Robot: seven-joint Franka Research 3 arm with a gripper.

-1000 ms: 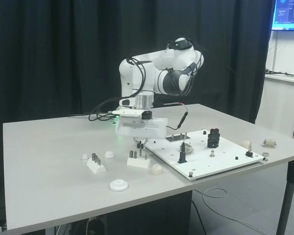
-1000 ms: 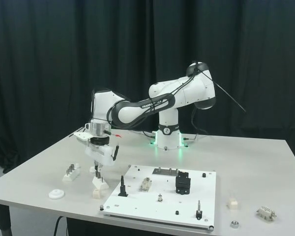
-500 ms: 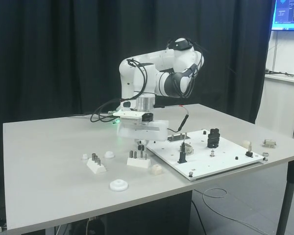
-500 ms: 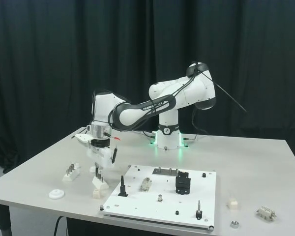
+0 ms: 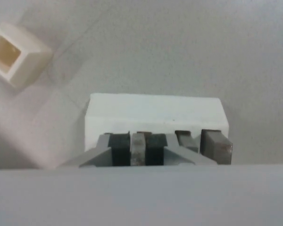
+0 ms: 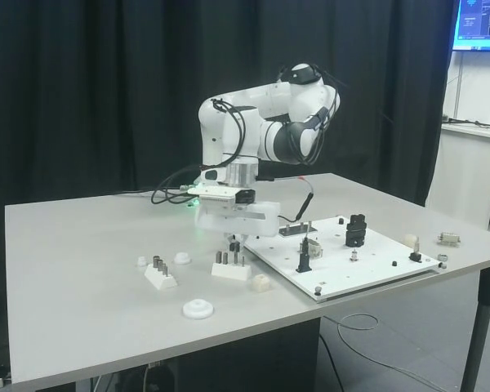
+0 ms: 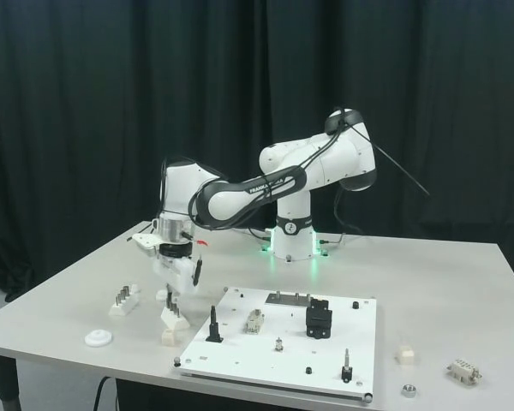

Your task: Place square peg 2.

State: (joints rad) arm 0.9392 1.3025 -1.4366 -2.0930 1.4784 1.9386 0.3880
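Observation:
In the wrist view my gripper (image 5: 137, 151) is shut on a grey square peg (image 5: 137, 147), held between its black pads (image 5: 118, 149). The peg stands at a white peg holder (image 5: 153, 113); whether its foot is still in its hole is hidden. Two more grey pegs (image 5: 216, 146) stand in the same holder beside it. In the first room view the gripper (image 6: 234, 242) hangs over that holder (image 6: 231, 270) near the white board's left corner. In the second room view the gripper (image 7: 170, 300) is just above the holder (image 7: 174, 321).
A second white holder with pegs (image 6: 160, 274) stands to the left. A white round disc (image 6: 198, 308) and a small white cube (image 6: 260, 282) lie nearer the front edge. The white assembly board (image 6: 367, 265) with black fixtures lies to the right.
The arm's wrist and hand have shifted slightly toward the board and turned a little, while the gripper stays over the same peg holder.

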